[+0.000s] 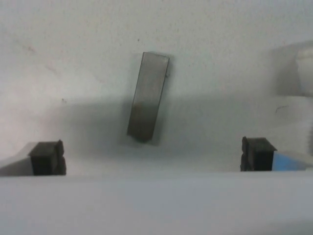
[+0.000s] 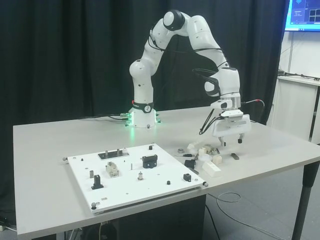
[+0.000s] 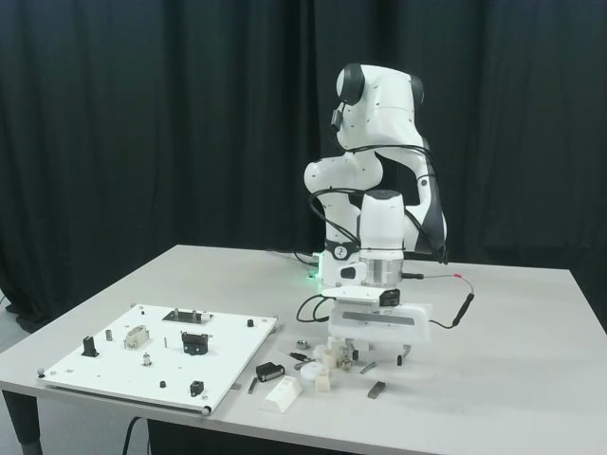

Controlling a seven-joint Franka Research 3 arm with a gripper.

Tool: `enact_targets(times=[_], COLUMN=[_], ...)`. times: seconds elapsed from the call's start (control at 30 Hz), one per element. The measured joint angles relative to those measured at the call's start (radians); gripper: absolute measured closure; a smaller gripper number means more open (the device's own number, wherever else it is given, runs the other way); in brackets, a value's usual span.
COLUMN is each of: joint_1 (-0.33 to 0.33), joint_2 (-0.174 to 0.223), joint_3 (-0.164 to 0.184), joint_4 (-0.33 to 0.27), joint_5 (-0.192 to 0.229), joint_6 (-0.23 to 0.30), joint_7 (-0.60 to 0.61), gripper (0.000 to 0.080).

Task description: Remove square peg 3.

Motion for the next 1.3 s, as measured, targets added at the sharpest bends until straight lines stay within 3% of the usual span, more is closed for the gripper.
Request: enact_targets(times=[1.3], joint_1=[-0.001], joint_2=[-0.007], joint_3=[-0.03], joint_4=[0.001], joint_5=[-0.019], joint_6=[0.0], joint_7=[0.0], gripper=[0.0003])
